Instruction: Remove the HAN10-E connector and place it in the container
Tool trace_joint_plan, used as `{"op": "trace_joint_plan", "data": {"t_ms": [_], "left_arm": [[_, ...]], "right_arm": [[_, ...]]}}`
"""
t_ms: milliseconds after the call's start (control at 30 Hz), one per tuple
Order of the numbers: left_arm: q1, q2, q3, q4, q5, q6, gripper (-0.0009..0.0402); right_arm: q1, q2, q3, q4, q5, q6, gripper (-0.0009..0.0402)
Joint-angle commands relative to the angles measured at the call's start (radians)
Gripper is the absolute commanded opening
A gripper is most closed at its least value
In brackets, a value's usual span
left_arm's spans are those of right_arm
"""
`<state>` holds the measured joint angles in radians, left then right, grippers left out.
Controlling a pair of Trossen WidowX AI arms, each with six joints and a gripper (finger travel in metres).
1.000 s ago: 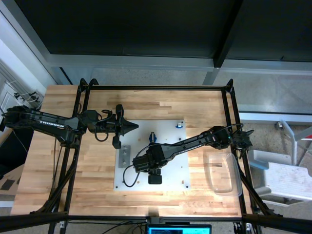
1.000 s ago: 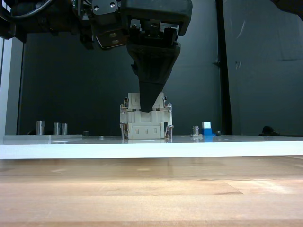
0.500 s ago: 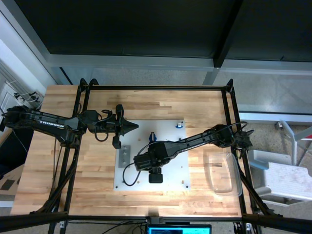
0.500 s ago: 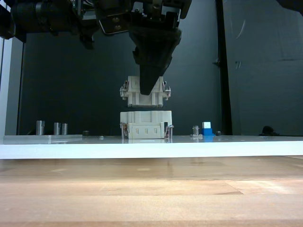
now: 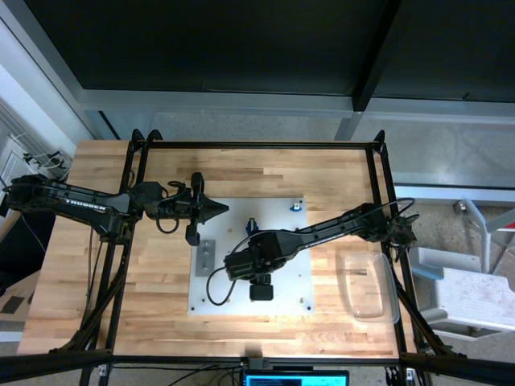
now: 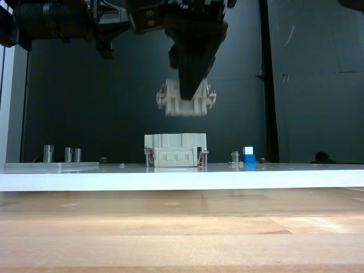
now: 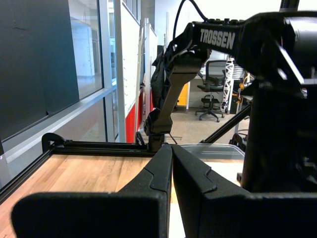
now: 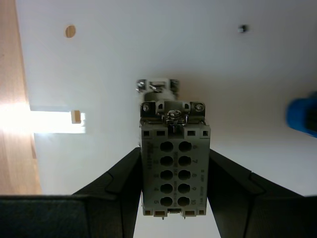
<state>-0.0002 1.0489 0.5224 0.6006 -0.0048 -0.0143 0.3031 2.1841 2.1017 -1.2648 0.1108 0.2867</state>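
Board (image 5: 294,277): right claw (image 6: 190,91), connector (image 8: 174,168) higher; left claw (image 5: 216,209) parked.

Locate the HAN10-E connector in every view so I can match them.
High view: hidden under the right end effector, over the flat white square board.
Low view: the light-grey rectangular HAN10-E connector hangs gripped above a grey base.
Left wrist view: absent; shut left end effector sits by the board's far-left corner.
Right wrist view: connector between the fingers, board behind.
Shared landmark: the white board.
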Motion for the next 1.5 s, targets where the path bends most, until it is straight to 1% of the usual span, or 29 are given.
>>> {"op": "trace_joint_plan", "data": {"t_ms": [33,133,267,467,733,1100,1267,1333,1500], "left_arm": [[0.0,0.0,0.0,0.0,0.0,0.0,0.0],[0.0,0.0,0.0,0.0,0.0,0.0,0.0],[0.0,0.0,0.0,0.0,0.0,0.0,0.0],[0.0,0.0,0.0,0.0,0.0,0.0,0.0],[0.0,0.0,0.0,0.0,0.0,0.0,0.0],[0.0,0.0,0.0,0.0,0.0,0.0,0.0],[0.0,0.0,0.0,0.0,0.0,0.0,0.0],[0.0,0.0,0.0,0.0,0.0,0.0,0.0],[0.0,0.0,0.0,0.0,0.0,0.0,0.0]], "right_arm": [[0.005,-0.034,-0.029,-0.011,0.002,0.015,0.0012],[0.009,-0.092,-0.104,0.011,0.002,0.043,0.0012],[0.021,-0.188,-0.249,0.073,0.001,0.095,0.0012],[0.045,-0.332,-0.457,0.104,0.001,0.224,0.0012],[0.093,-0.488,-0.661,0.134,0.001,0.382,0.0012],[0.169,-0.661,-0.852,0.134,-0.002,0.58,0.0012],[0.202,-0.722,-0.924,0.127,-0.016,0.665,0.0012],[0.22,-0.74,-0.946,0.127,-0.025,0.69,0.0012],[0.287,-0.783,-1.001,0.126,-0.027,0.763,0.0012]]}}
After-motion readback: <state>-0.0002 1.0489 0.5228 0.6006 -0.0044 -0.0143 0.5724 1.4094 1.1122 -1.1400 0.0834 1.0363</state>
